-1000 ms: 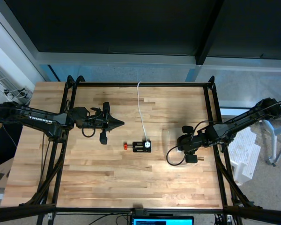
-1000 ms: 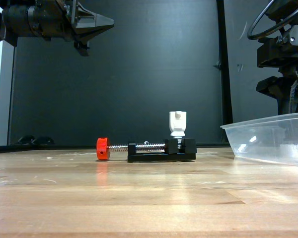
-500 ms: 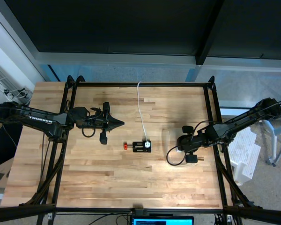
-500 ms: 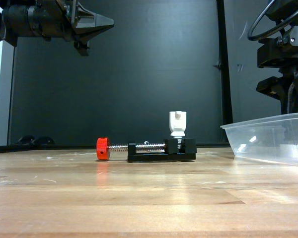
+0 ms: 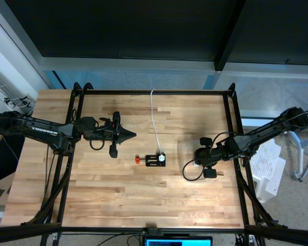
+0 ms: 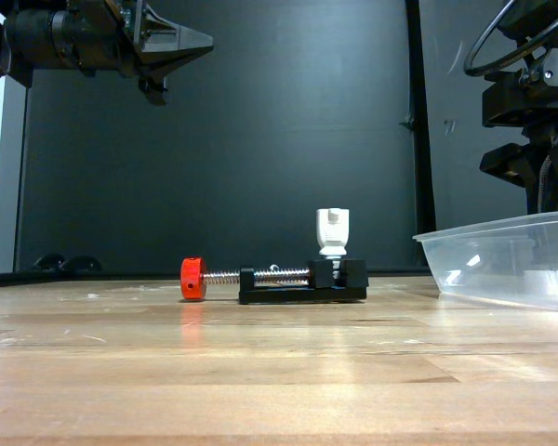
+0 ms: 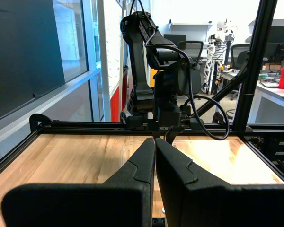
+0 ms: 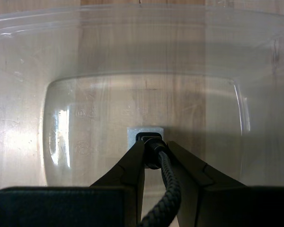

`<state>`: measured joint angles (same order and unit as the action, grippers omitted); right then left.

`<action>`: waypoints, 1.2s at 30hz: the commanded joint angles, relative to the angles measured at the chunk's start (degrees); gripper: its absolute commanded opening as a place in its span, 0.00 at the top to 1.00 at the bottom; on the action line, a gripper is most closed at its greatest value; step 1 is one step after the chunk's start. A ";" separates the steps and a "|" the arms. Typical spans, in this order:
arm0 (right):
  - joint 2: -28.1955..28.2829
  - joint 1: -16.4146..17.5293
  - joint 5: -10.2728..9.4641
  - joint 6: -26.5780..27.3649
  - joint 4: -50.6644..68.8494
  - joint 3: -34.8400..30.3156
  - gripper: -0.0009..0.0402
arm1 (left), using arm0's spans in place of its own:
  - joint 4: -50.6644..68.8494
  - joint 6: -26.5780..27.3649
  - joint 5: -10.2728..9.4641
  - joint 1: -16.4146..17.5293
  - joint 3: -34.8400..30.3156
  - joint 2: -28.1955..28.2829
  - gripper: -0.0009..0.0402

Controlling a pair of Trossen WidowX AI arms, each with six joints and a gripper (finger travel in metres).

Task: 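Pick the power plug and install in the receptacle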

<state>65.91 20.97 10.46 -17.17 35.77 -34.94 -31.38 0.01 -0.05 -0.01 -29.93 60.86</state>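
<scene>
Only the right wrist cam shows the right gripper (image 8: 152, 156) clamped on the power plug (image 8: 149, 138) down in the clear tray (image 8: 19, 71); left gripper (image 7: 155, 144) is pinched shut, empty, hovering high left of the receptacle (image 5: 161, 158)

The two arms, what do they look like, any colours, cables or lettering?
Both are matte black. The left arm carries white lettering; its left gripper, high over the table at left, ends in wedge-shaped jaws. The right gripper, inside the clear tray, looks alike. Each wrist has a black cable loop.
</scene>
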 commanded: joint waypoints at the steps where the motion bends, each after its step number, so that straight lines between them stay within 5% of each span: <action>1: -0.66 0.02 0.02 0.15 -0.02 -0.15 0.98 | -0.02 -0.02 0.02 0.00 -0.02 0.00 0.98; 36: -2.19 -0.79 0.50 1.62 10.36 -12.24 0.98 | -0.02 -0.02 0.02 0.00 -0.02 0.00 0.98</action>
<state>63.40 20.56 10.92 -15.53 45.80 -46.17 -31.38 0.01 -0.03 -0.01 -29.95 60.84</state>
